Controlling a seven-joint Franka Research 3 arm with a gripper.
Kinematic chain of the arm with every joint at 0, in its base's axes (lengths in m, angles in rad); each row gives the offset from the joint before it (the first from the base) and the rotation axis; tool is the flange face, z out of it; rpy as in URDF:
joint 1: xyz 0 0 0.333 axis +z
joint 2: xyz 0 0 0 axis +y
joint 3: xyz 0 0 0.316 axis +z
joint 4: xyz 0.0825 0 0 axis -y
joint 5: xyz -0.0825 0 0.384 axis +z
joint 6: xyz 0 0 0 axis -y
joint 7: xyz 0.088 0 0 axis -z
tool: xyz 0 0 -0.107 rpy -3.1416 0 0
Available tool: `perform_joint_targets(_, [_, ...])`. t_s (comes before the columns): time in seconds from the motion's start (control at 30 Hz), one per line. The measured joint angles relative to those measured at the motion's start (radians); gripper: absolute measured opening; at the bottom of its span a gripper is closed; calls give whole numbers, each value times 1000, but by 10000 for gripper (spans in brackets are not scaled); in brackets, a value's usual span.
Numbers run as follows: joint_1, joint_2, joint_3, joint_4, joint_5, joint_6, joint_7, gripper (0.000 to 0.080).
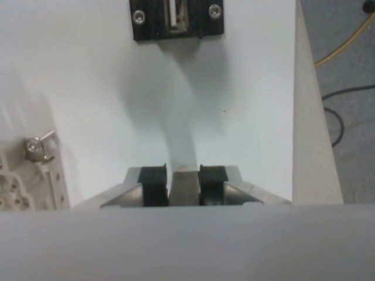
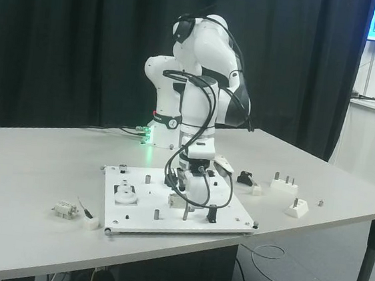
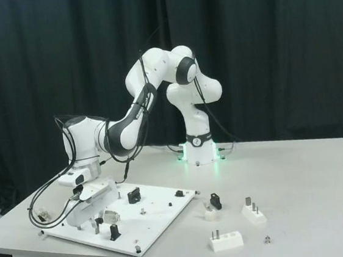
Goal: Insert square peg 3.
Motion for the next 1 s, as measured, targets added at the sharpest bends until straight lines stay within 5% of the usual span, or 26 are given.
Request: perform_joint_targets(1.0, [0, 0, -1, -1, 0, 2, -20, 115])
